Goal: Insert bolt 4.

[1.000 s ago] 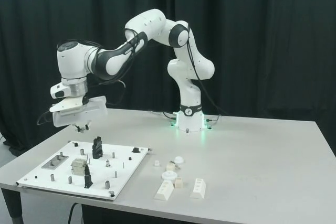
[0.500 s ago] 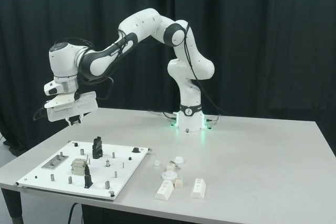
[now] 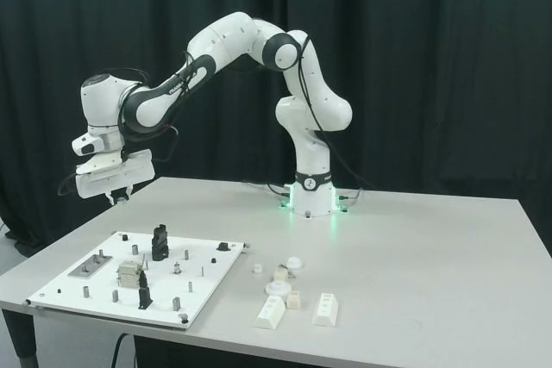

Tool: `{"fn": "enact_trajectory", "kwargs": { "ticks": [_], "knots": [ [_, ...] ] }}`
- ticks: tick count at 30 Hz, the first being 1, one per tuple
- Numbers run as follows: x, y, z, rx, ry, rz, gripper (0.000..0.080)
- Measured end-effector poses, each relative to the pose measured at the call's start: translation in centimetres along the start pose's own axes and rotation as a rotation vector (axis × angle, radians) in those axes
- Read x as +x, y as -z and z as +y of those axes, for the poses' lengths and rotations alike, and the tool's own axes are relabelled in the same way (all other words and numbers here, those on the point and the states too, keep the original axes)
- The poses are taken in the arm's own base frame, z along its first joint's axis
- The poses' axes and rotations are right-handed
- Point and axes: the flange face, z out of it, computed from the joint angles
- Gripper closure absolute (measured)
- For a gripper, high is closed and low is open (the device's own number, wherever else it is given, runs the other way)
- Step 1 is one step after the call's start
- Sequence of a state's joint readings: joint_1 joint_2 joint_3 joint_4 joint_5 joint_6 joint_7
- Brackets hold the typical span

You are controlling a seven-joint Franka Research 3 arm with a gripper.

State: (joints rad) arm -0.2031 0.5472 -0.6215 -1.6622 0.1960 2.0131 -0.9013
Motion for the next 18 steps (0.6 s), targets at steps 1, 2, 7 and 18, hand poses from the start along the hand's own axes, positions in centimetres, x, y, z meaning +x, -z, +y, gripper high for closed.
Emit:
{"fn": "enact_trajectory", "kwargs": {
  "ticks": [1,2,7,18],
  "knots": [
    [-0.3,-0.2,0.2,0.001,0.020,0.002,0.0578],
    [-0.6,-0.4,0.4,0.003,0.041,0.003,0.0578],
    [-2.1,-1.2,1.3,0.014,0.142,0.013,0.0578],
    [-4.0,-2.6,2.5,0.011,0.239,0.038,0.0578]
  ]
}}
